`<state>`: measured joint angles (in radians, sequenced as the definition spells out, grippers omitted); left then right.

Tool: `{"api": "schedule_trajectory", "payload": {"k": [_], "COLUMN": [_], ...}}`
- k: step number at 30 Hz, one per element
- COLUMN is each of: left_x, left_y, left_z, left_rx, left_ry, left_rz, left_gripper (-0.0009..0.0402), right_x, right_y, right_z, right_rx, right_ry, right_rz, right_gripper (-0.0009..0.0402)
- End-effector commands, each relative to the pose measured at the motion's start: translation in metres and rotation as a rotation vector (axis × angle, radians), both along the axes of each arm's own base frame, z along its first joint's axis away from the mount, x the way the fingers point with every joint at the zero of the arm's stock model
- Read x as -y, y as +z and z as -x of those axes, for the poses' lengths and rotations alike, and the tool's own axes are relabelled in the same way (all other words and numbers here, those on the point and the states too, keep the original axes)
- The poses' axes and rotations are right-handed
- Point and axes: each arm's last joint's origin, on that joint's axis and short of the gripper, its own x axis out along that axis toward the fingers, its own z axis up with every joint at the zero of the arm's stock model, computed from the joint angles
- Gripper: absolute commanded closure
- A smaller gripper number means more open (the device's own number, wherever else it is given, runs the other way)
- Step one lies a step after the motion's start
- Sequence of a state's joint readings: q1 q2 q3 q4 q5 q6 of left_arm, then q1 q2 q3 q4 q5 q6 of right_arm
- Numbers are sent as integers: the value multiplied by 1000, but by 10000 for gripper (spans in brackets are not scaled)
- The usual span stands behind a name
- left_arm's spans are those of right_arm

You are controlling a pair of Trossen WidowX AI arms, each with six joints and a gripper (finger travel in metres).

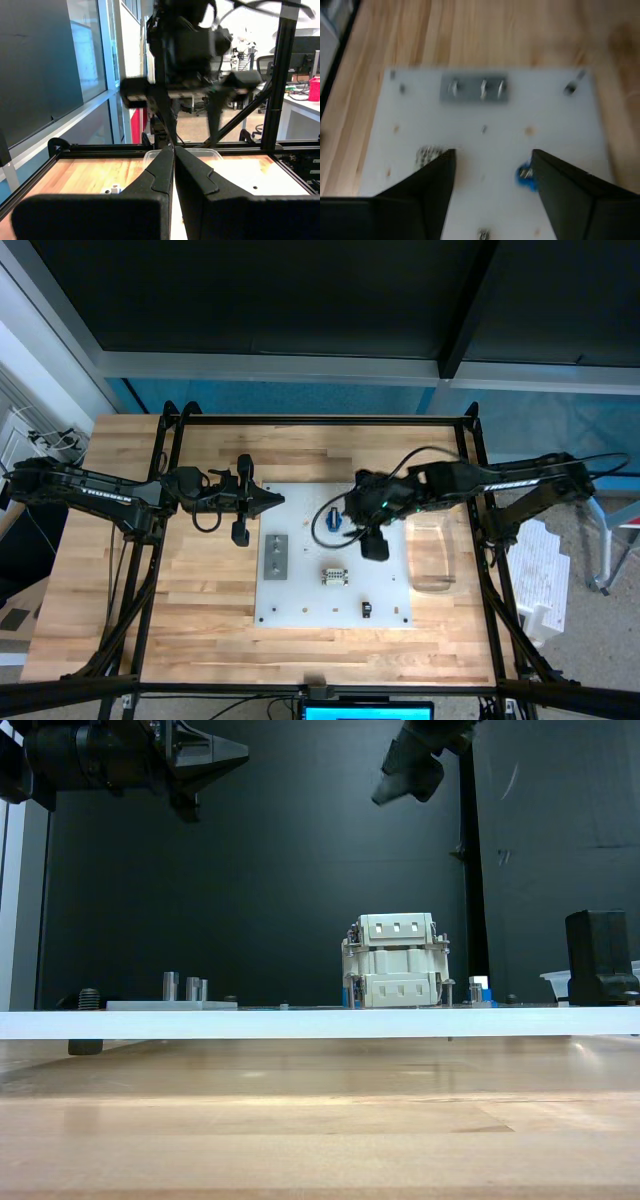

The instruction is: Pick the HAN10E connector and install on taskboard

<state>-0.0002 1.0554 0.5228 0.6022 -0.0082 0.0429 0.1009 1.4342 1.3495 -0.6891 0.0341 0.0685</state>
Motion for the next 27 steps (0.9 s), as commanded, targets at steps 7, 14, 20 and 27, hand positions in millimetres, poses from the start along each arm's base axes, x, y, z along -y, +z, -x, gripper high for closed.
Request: {"api": "schedule_trajectory", "payload": {"k": [7, 14, 20, 27], "left_x": [0, 0, 0, 0], "left_y": [0, 0, 0, 0], "left_z": [0, 0, 0, 0], "left_rx": [0, 0, 0, 0], "left_ry": [0, 0, 0, 0], "left_rz": [0, 0, 0, 0], "left_gripper": [392, 392, 392, 392], "right_x": [22, 32, 35, 34], "right_y": [5, 0, -7, -20], "right_z": [34, 51, 57, 61], "right_rx": [263, 460, 604, 707], "right_ry": [-39, -70, -82, -85], "right_rz": [24, 23, 20, 10], "right_gripper": [307, 382, 390, 393]}}
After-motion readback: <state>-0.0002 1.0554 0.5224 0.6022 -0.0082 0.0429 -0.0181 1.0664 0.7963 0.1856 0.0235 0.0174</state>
